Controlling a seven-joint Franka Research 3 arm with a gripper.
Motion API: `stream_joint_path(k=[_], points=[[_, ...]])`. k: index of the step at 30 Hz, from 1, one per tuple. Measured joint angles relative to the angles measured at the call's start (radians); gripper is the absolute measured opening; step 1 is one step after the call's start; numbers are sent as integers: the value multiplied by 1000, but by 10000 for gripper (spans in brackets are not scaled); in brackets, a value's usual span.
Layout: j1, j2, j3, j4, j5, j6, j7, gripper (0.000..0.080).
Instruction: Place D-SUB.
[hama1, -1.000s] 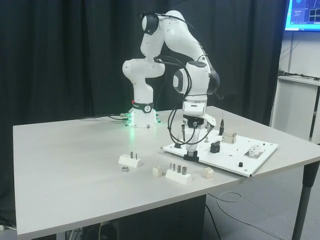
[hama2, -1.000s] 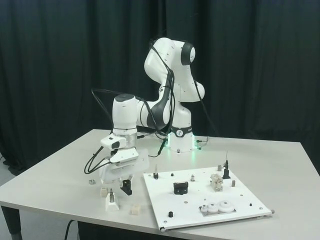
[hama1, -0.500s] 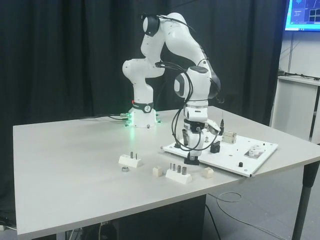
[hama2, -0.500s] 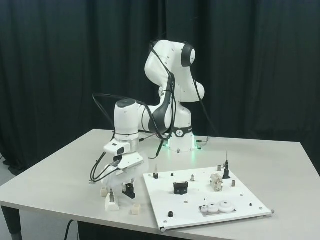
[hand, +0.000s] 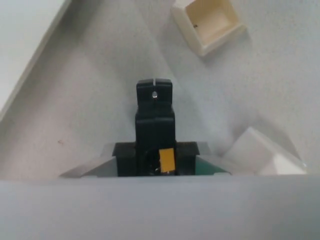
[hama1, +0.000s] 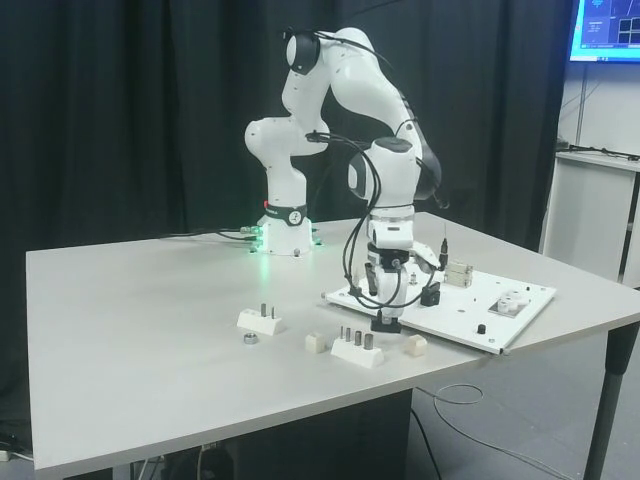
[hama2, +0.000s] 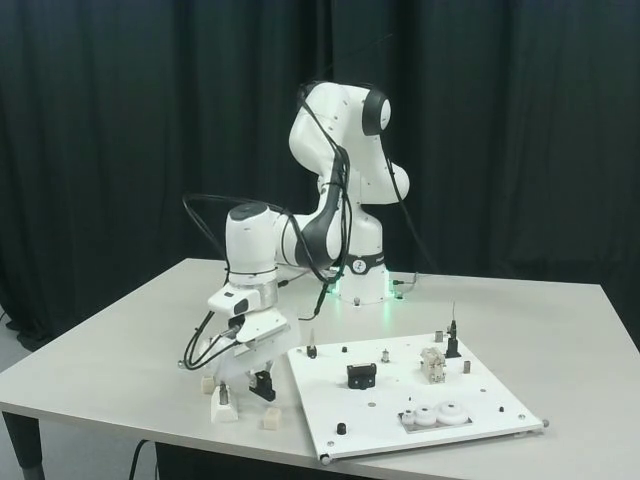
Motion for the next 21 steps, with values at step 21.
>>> stream_joint_path(k=[21], points=[[-20,25,-1,-1,104,-39,-231,154]])
